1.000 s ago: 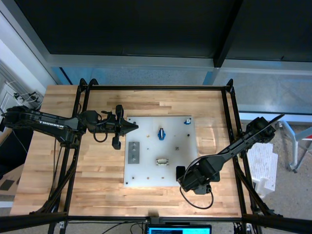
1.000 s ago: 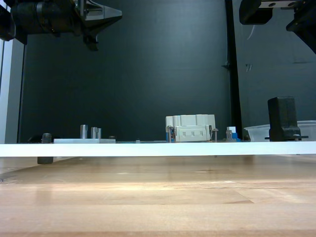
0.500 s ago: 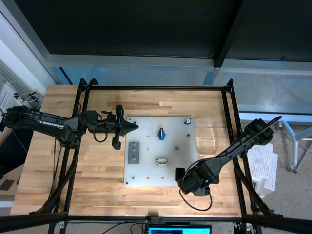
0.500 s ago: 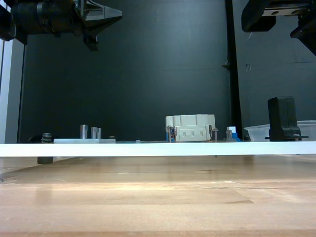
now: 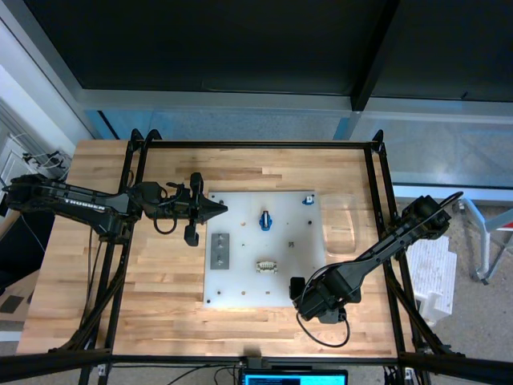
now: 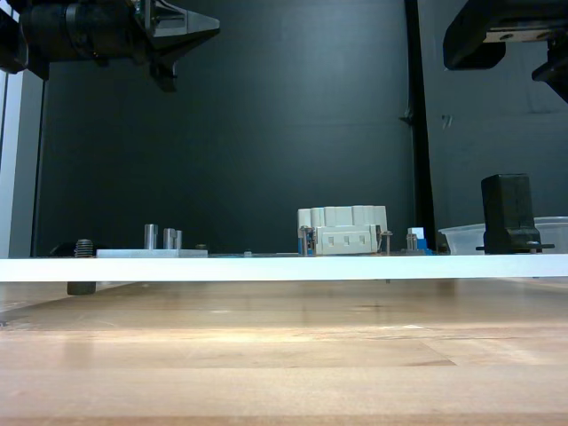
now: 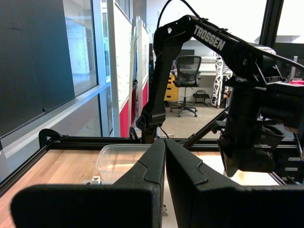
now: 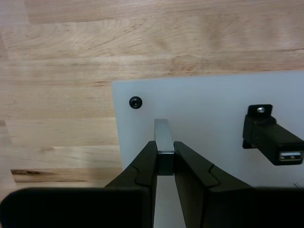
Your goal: Pick the 16mm bar and install on taskboard
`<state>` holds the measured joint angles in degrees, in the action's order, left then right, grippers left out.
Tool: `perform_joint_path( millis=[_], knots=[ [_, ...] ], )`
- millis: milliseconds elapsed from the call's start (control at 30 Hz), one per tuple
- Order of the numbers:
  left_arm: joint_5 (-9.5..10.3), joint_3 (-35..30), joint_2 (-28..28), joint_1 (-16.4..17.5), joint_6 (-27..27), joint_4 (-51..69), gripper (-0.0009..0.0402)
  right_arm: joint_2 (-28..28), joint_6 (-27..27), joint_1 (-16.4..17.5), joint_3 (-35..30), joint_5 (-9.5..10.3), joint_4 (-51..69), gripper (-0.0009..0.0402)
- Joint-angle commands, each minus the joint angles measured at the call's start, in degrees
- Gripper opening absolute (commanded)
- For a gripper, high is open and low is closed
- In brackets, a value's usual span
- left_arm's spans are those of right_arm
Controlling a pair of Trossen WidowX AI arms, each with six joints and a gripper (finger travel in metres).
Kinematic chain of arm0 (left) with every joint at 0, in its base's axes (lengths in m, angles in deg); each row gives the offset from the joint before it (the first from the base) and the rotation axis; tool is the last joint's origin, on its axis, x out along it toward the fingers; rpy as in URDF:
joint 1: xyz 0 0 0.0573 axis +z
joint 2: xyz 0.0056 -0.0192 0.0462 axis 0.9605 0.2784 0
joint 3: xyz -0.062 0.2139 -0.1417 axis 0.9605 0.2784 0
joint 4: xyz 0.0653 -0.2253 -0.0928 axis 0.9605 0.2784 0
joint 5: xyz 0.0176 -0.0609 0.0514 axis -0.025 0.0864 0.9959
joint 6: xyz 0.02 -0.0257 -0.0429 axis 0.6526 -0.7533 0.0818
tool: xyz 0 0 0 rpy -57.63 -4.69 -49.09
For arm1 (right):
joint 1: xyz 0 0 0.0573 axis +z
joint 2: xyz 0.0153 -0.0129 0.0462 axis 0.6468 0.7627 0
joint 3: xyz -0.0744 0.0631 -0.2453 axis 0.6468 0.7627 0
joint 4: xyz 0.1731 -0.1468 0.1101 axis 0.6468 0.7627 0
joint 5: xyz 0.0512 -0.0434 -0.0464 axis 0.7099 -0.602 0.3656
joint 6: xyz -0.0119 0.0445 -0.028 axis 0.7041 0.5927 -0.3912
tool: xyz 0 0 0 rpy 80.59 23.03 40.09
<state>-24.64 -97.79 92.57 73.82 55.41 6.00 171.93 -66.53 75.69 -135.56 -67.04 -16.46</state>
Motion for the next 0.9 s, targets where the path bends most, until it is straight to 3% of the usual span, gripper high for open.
perform_joint_path(
  millis=[33, 900],
  knots=[
    [0.0, 0.0, 0.0, 0.0, 0.0, 0.0, 0.0, 0.0, 0.0, 0.0, 0.4, 0.0, -0.7, 0.0],
    [0.0, 0.0, 0.0, 0.0, 0.0, 0.0, 0.0, -0.4, -0.8, -0.4, 1.0, 0.39, -0.3, 0.0]
  ],
)
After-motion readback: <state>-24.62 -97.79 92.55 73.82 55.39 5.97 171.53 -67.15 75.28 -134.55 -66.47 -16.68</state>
